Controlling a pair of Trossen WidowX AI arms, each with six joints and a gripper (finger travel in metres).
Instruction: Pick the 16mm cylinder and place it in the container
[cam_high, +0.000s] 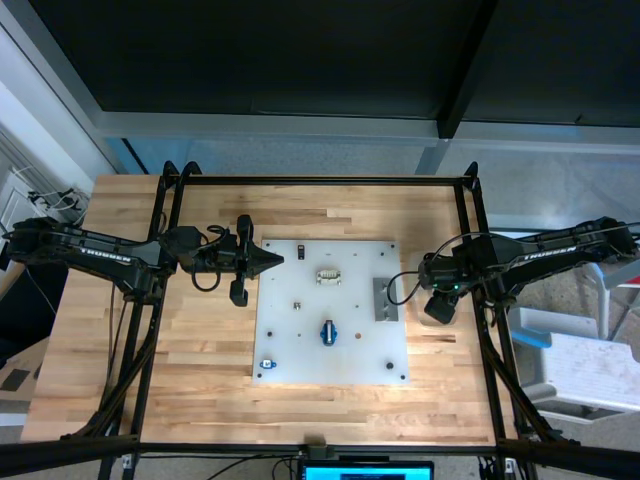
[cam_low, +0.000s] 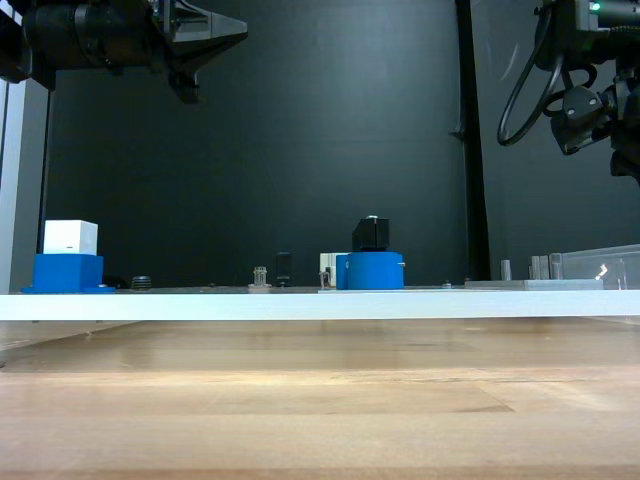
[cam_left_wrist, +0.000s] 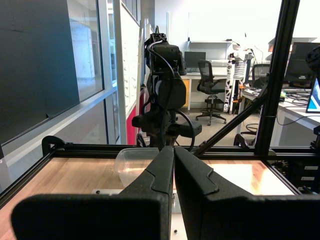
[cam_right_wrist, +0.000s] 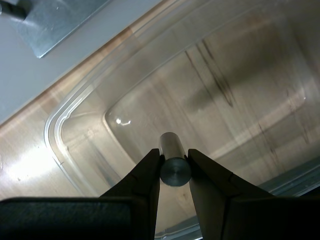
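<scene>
The 16mm cylinder (cam_right_wrist: 175, 171), a short grey metal peg, sits pinched between the fingertips of my right gripper (cam_right_wrist: 174, 154), which is shut on it. Directly beneath it lies the container (cam_right_wrist: 65, 122), a clear plastic tub with rounded corners, resting on the wood just right of the white board. From above, my right gripper (cam_high: 440, 307) hangs over that spot. The tub also shows in the low view, container (cam_low: 600, 265), and in the left wrist view, container (cam_left_wrist: 131, 162). My left gripper (cam_high: 274, 258) is shut on nothing, held high beside the board's left edge.
The white board (cam_high: 300, 345) carries a blue upright part (cam_high: 328, 332), a grey rectangular block (cam_high: 386, 298), a small connector (cam_high: 327, 275) and a blue-and-white piece (cam_high: 266, 365). A black frame runs around the wooden table.
</scene>
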